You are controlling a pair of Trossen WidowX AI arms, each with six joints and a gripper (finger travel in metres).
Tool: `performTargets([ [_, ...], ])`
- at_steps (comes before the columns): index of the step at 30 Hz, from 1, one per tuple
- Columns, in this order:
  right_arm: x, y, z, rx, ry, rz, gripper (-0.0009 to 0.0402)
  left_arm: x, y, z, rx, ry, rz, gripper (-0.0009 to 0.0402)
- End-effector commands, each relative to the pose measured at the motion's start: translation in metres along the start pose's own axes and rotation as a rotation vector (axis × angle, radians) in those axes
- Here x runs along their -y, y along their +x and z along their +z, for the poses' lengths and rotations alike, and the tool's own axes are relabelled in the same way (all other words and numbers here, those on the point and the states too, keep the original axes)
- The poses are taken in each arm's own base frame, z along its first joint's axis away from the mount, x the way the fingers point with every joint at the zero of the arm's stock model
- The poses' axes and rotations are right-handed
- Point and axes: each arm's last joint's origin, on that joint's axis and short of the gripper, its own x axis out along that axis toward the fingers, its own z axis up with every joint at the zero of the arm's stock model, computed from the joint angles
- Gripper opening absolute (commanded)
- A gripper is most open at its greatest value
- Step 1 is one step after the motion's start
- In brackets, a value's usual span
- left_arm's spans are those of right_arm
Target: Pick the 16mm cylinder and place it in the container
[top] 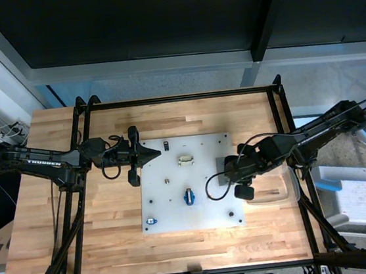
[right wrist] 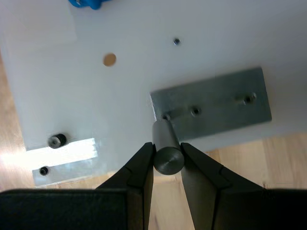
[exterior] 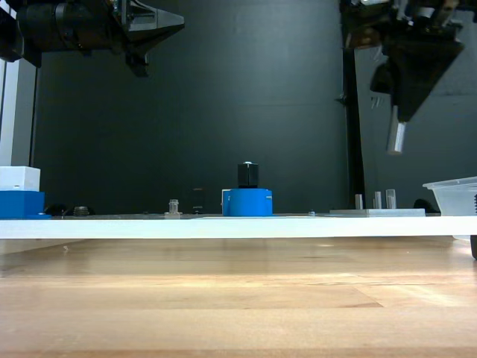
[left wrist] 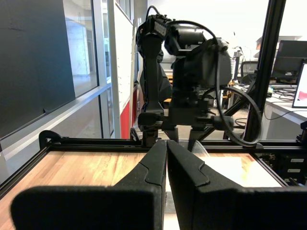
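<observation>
We start at the fingers of the right gripper: they are narrowed onto the 16mm cylinder, one pad on each side of its round body, and the silvery peg points down past the tips. In the low view the cylinder hangs in the air, slightly tilted and well above the white task board, touching nothing else.

Directly under it in the right wrist view lies the flat grey block at the board's right edge, with smaller pegs standing on it. We judge that the pick is done: the peg is gripped and lifted clear of the block.

The container, a clear shallow tub, sits on the worktop just beside the board's right edge. From above, the right gripper is near the tub's left rim. We cannot tell whether the peg is over the opening yet, and nothing shows inside the tub. By our reading, what is left is a short carry to the right, a lowering over the tub, and the release.

The left gripper is raised over the board's far-left part, with its fingers pressed together on nothing. The blue plug stands upright mid-board, well apart from both grippers.
</observation>
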Motion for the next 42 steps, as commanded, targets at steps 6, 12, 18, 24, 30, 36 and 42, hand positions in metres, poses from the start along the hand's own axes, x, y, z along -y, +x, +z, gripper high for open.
performTargets([
  [6,0.01,0.0,-0.024,-0.004,0.052,0.004,0.0012,0.0,0.0,0.0,0.0,0.0,0.0,0.0],
  [12,0.013,0.001,-0.041,-0.007,0.068,0.016,0.0012,0.0,0.0,0.0,0.001,0.0,0.0,0.0],
  [18,0.013,0.003,-0.057,-0.018,0.073,0.023,0.0012,0.0,0.0,0.0,0.001,0.0,0.0,0.0],
  [24,0.014,0.013,-0.07,-0.016,0.065,0.038,0.0012,0.0,0.0,0.0,0.0,0.0,0.0,0.0],
  [30,0.013,0.026,-0.076,0.002,0.077,0.06,0.0012,0.0,0.0,0.0,0.001,0.0,0.0,0.0],
  [36,0.011,0.033,-0.079,0.016,0.08,0.087,0.0012,0.0,0.0,0.0,0.001,0.0,0.0,0.0],
  [42,0.012,0.036,-0.081,0.013,0.081,0.088,0.0012,0.0,0.0,0.0,0.0,0.0,0.0,0.0],
])
